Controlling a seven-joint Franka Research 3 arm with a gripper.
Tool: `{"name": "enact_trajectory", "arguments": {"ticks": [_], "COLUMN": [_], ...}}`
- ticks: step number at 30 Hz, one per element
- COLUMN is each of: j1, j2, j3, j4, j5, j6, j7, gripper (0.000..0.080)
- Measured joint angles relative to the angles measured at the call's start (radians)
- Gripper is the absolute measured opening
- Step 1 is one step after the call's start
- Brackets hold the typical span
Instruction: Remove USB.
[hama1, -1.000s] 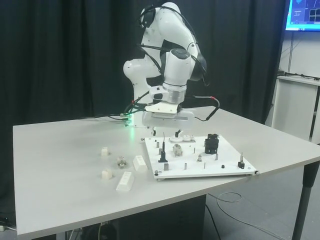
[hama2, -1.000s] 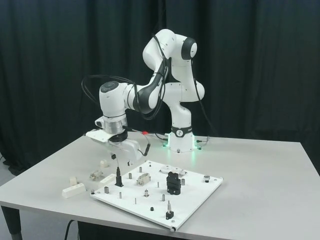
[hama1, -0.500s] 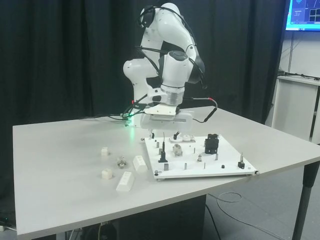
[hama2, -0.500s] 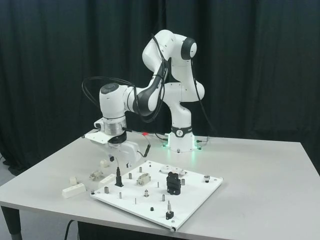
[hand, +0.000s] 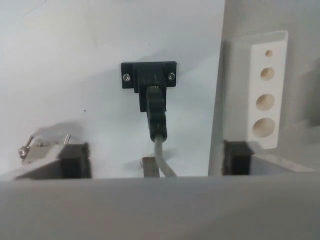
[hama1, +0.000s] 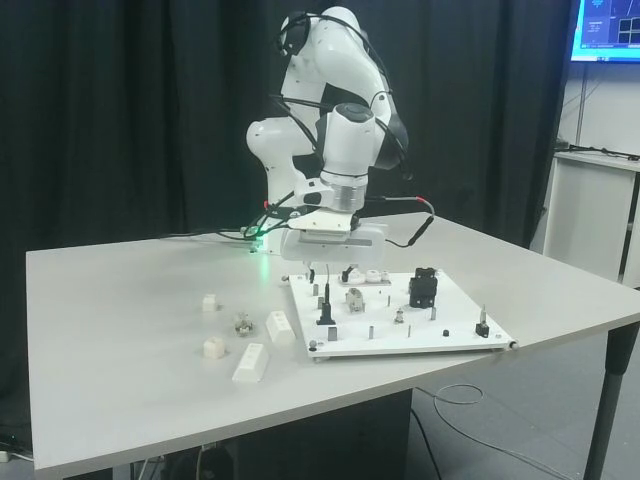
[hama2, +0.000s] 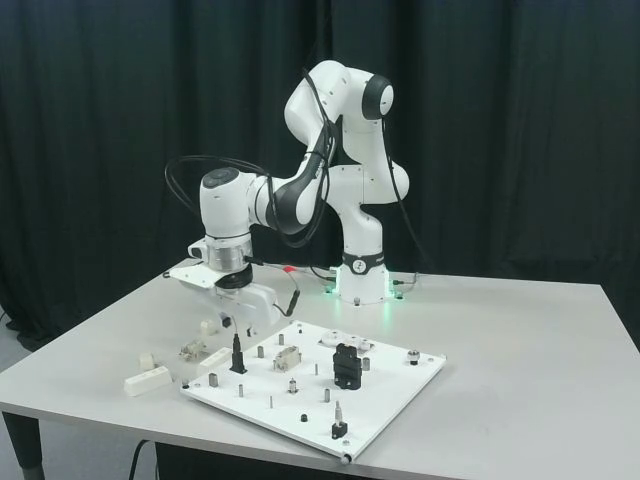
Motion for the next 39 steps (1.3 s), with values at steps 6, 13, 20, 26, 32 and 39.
{"name": "enact_trajectory", "arguments": {"ticks": [6, 13, 20, 26, 32, 39], "j1": [-0.001, -0.003, -0.004, -0.005, -0.005, -0.005], "j2": [0.0, 0.0, 0.0, 0.0, -0.001, -0.002], "j3": [0.0, 0.0, 0.0, 0.0, 0.0, 0.0], "j4": [0.0, 0.0, 0.0, 0.0, 0.0, 0.0], "j5": [0.0, 0.002, 0.003, 0.003, 0.003, 0.003], "j6": [0.0, 0.0, 0.001, 0.001, 0.002, 0.002], "j7": [0.0, 0.001, 0.001, 0.001, 0.001, -0.003], "gripper": [0.0496, 0.0314, 0.0115, 0.0028, 0.0028, 0.0028]}}
